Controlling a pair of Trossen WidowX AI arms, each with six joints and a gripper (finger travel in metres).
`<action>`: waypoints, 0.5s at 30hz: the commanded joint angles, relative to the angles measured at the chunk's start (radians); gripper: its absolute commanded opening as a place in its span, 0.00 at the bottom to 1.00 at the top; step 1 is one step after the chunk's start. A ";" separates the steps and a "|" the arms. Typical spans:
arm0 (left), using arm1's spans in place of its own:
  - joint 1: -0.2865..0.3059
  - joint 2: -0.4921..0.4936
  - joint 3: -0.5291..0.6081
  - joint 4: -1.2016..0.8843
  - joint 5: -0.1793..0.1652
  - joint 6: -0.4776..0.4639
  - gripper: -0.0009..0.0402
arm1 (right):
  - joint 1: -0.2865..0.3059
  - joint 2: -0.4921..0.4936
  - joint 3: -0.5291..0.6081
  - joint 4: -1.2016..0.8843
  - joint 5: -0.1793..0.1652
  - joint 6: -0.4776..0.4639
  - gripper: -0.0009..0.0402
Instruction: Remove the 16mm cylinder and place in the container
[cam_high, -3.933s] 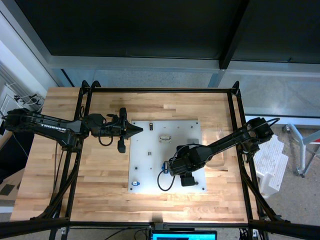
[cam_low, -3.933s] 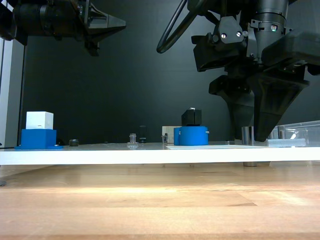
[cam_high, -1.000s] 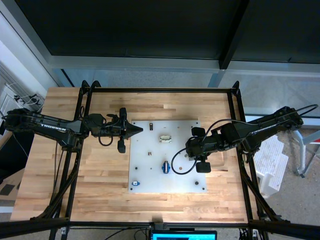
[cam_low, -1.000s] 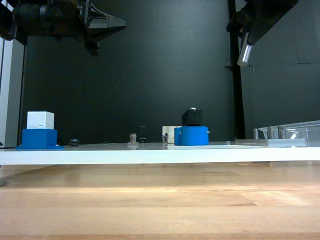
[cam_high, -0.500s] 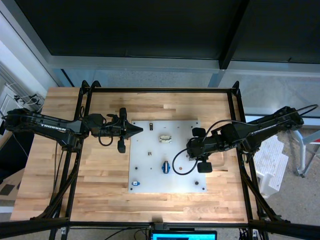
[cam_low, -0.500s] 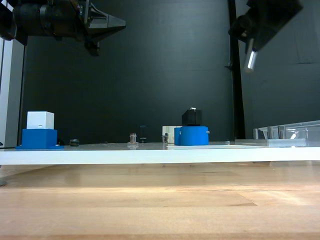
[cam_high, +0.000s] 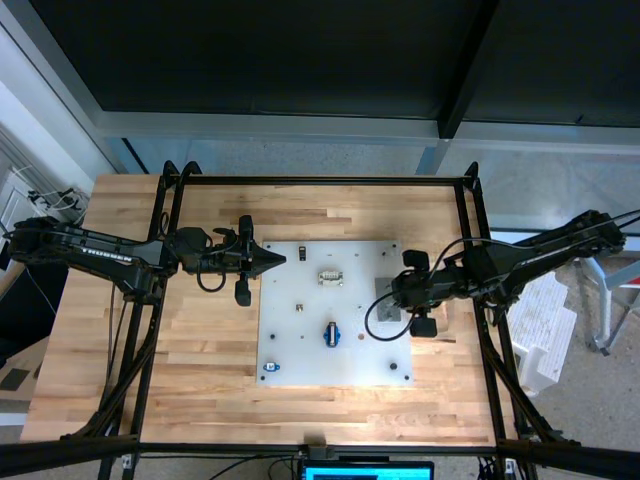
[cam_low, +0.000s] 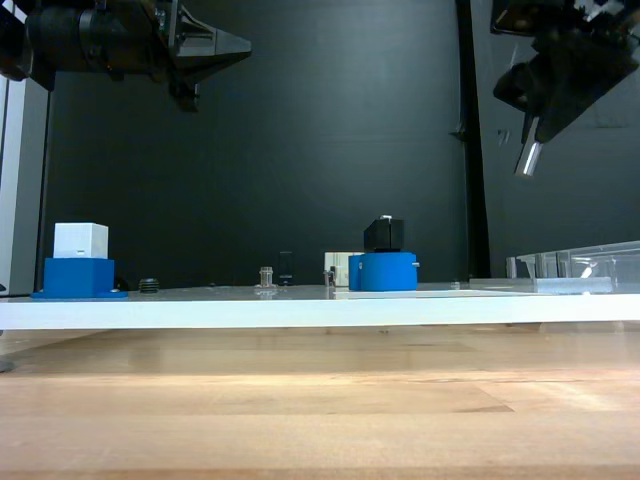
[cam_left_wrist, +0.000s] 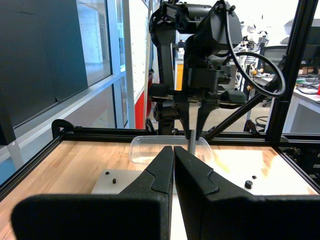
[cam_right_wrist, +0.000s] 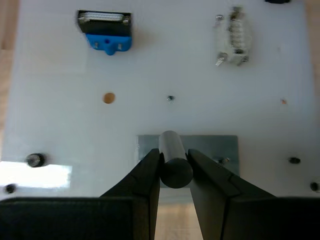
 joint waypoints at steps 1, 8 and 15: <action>0.000 0.000 0.000 0.000 0.000 0.000 0.02 | 0.000 -0.047 -0.056 0.024 0.019 0.006 0.09; 0.000 0.000 0.000 0.000 0.000 0.000 0.02 | 0.000 -0.141 -0.170 0.027 0.072 0.048 0.29; 0.000 0.000 0.000 0.000 0.000 0.000 0.02 | 0.000 -0.211 -0.236 0.031 0.072 0.079 0.49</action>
